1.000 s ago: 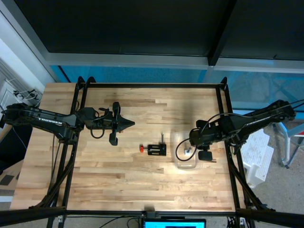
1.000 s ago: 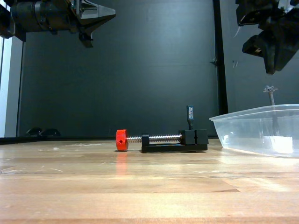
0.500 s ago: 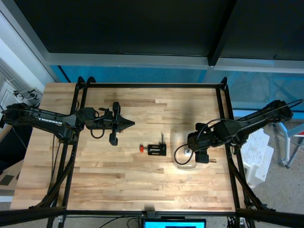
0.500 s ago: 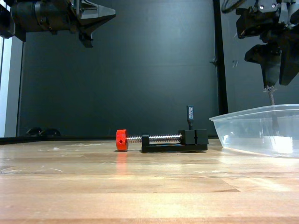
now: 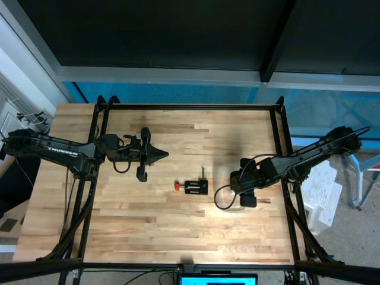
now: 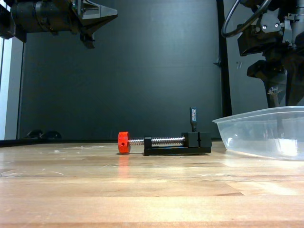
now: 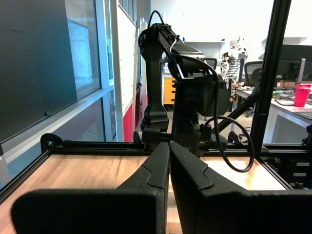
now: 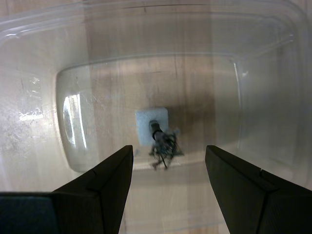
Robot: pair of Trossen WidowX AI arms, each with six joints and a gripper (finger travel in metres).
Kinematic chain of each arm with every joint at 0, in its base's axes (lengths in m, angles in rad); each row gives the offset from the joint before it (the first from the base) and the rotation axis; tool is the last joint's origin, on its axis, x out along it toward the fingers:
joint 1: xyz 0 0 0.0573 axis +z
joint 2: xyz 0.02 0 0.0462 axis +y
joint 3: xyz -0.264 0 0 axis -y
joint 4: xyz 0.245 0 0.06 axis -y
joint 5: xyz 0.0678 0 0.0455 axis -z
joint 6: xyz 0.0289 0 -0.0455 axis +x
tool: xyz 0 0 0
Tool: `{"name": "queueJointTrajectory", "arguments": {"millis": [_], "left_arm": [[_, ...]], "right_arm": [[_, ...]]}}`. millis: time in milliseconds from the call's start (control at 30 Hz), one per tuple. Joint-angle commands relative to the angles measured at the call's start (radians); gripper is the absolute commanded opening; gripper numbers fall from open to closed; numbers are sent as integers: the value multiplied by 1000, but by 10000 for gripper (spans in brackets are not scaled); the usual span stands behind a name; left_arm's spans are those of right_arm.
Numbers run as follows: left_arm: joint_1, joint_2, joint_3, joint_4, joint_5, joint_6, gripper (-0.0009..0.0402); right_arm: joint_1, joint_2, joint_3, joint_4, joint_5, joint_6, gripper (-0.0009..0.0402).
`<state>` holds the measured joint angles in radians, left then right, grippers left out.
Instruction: Pick the usb-c connector and install on the hub
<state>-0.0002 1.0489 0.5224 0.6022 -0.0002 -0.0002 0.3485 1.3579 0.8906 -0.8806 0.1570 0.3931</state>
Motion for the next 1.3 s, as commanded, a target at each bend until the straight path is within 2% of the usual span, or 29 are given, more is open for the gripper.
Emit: {"name": "queueJointTrajectory", "arguments": {"millis": [33,467,733,1100,1300], "left_arm": [[0,0,0,0,0,0,0],[0,0,0,0,0,0,0],[0,0,0,0,0,0,0],[0,0,0,0,0,0,0],[0,0,0,0,0,0,0]], "right_arm": [[2,19,-3,16,0,-13,206],[8,27,-81,130,0,-16,194],[10,72,-88,175,0,-28,188],[11,72,-111,208,0,-28,187],[11,72,-112,213,0,-35,161]]}}
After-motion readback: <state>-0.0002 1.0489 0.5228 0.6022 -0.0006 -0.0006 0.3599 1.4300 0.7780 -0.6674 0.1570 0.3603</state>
